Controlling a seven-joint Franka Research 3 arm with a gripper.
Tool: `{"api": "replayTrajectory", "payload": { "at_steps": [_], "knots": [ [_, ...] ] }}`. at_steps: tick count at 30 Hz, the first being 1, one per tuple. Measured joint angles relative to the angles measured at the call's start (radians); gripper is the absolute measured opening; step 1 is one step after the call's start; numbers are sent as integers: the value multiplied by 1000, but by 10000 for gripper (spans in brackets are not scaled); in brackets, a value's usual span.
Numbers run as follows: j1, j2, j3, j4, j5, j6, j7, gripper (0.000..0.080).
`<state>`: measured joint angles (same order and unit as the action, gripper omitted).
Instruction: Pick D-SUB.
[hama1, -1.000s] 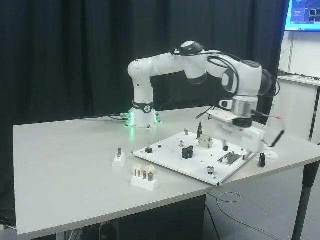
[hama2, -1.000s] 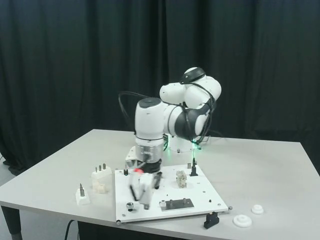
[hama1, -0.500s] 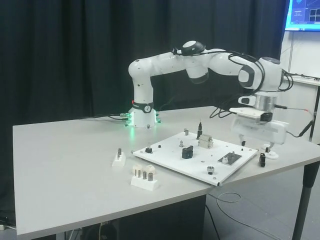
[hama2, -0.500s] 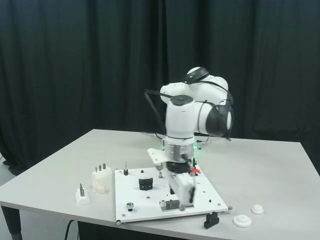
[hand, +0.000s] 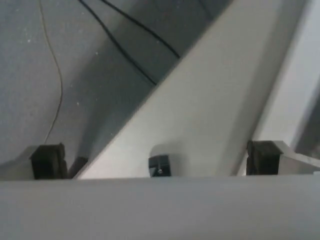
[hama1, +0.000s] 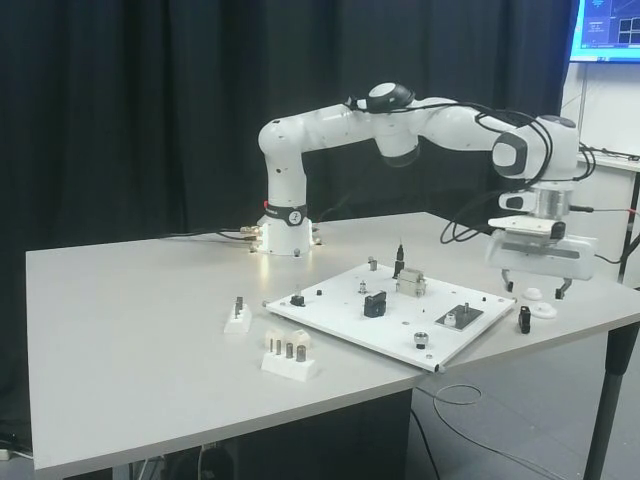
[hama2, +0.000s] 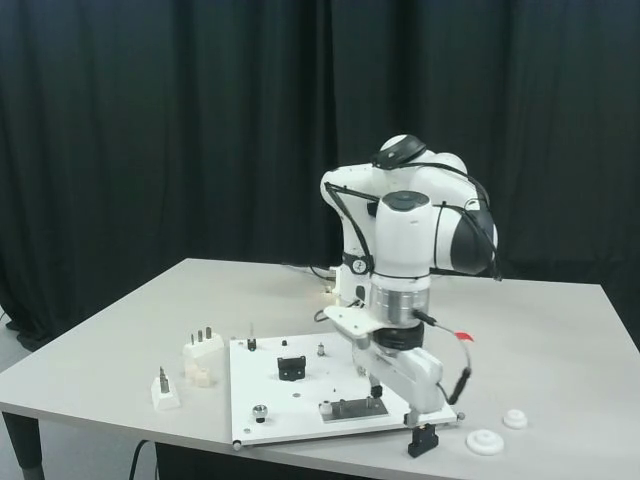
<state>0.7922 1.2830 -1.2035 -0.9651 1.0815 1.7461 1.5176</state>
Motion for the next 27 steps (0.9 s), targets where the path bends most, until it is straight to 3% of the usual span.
{"api": "replayTrajectory", "payload": {
  "at_steps": [16,27],
  "knots": [
    [4,0,93,-9,-116,109,-88,800],
    [13,0,129,-35,-125,112,-102,800]
  ]
}}
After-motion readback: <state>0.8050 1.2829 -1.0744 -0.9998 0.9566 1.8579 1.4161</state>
